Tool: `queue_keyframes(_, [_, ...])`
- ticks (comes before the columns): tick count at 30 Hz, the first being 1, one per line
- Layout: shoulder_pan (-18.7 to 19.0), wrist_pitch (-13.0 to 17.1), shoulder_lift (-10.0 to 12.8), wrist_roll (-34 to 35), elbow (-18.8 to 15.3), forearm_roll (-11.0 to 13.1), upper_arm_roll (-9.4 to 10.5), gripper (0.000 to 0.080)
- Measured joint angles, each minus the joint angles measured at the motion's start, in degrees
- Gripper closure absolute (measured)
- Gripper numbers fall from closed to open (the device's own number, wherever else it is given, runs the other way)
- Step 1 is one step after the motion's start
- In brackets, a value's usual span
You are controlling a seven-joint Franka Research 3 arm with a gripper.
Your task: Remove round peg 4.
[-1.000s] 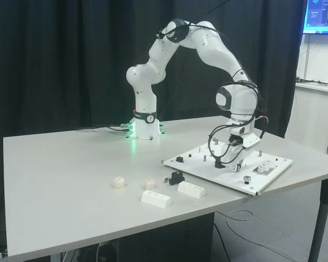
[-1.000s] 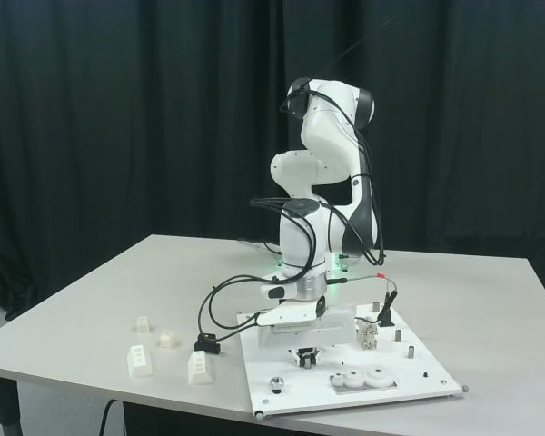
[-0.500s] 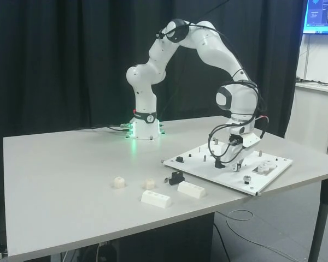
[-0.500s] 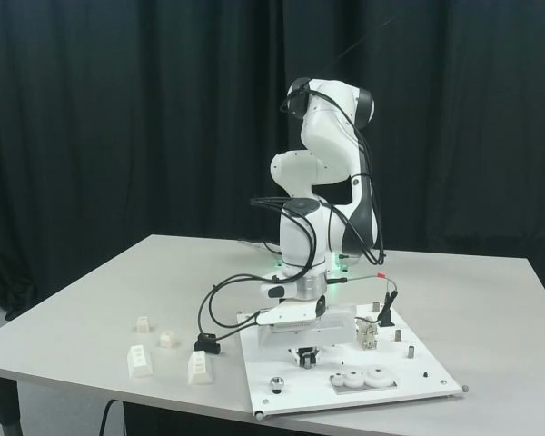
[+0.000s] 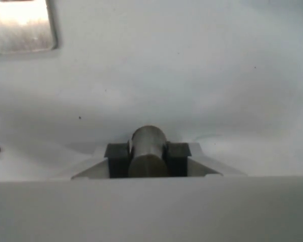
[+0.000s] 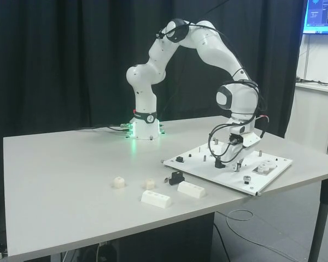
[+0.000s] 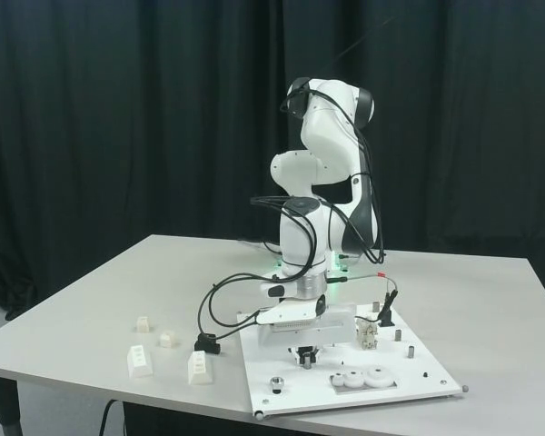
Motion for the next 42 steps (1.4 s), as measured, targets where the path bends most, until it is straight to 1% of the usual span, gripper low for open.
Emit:
queue_keyframes(10, [-0.01, 0.15, 0.02, -0.01, 0.0, -0.14, 0.06, 0.0651])
queue_keyframes(23, [0.12, 0.59, -0.02, -0.02, -0.01, -2.29, 0.43, 0.0651])
queue_keyframes(32, [0.12, 0.66, -0.05, 0.05, -0.05, -2.43, 0.45, 0.0651])
queue_keyframes(42, [0.13, 1.43, -0.46, 0.62, -0.7, -2.42, 0.55, 0.0651])
